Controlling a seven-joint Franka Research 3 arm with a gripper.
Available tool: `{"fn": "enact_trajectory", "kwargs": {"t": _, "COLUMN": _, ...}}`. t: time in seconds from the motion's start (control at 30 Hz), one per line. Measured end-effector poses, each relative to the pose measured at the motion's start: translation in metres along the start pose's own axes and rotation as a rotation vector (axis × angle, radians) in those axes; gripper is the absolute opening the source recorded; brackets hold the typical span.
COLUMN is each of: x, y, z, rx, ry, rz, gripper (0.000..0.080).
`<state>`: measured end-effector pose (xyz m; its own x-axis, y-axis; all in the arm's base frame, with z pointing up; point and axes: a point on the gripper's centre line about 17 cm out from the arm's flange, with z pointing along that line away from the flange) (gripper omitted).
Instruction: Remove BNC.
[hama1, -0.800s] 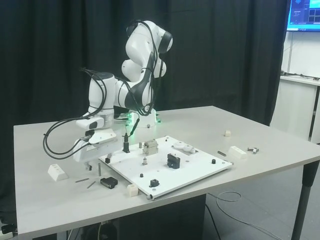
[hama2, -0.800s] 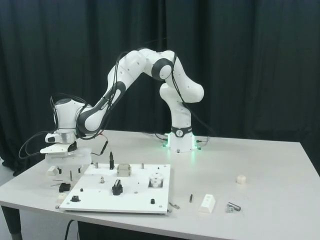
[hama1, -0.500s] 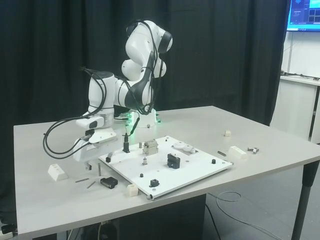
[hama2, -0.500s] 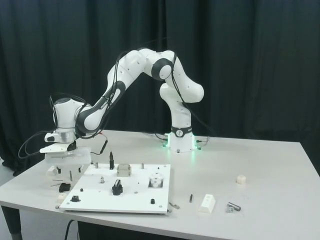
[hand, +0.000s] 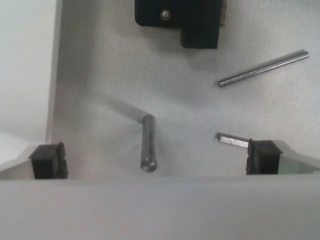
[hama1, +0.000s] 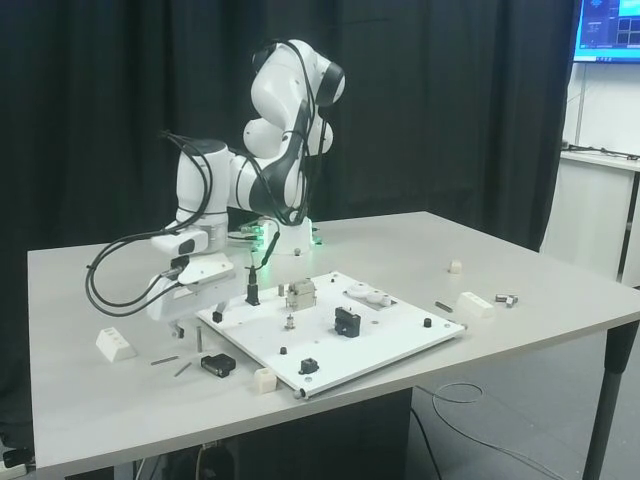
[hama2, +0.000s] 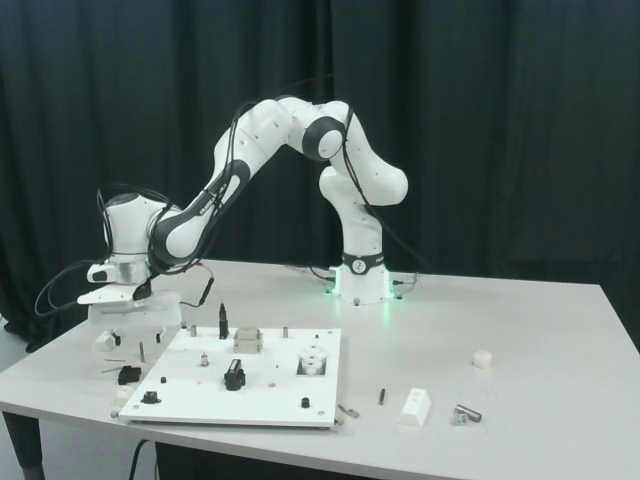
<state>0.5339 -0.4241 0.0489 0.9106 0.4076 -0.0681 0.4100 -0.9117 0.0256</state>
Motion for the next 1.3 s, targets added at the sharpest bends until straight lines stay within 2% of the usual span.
{"fn": "enact_trajectory", "kwargs": {"t": 0.2, "x": 0.002, "y": 0.002, "z": -0.004, "rx": 0.001, "ry": 0.002, "rz": 0.001, "gripper": 0.0800}}
{"fn": "enact_trajectory", "kwargs": {"t": 0.7, "x": 0.009, "y": -0.001, "z": -0.022, "rx": 0.035, "ry": 0.003, "rz": 0.037, "gripper": 0.0800}}
{"fn": "enact_trajectory", "kwargs": {"t": 0.9, "x": 0.011, "y": -0.008, "z": -0.037, "rx": 0.068, "ry": -0.001, "rz": 0.053, "gripper": 0.0800}}
{"fn": "enact_trajectory", "kwargs": {"t": 1.2, "x": 0.012, "y": -0.032, "z": -0.062, "rx": 0.137, "ry": -0.011, "rz": 0.065, "gripper": 0.0800}}
{"fn": "enact_trajectory", "kwargs": {"t": 1.3, "x": 0.013, "y": -0.041, "z": -0.070, "rx": 0.160, "ry": -0.020, "rz": 0.097, "gripper": 0.0800}}
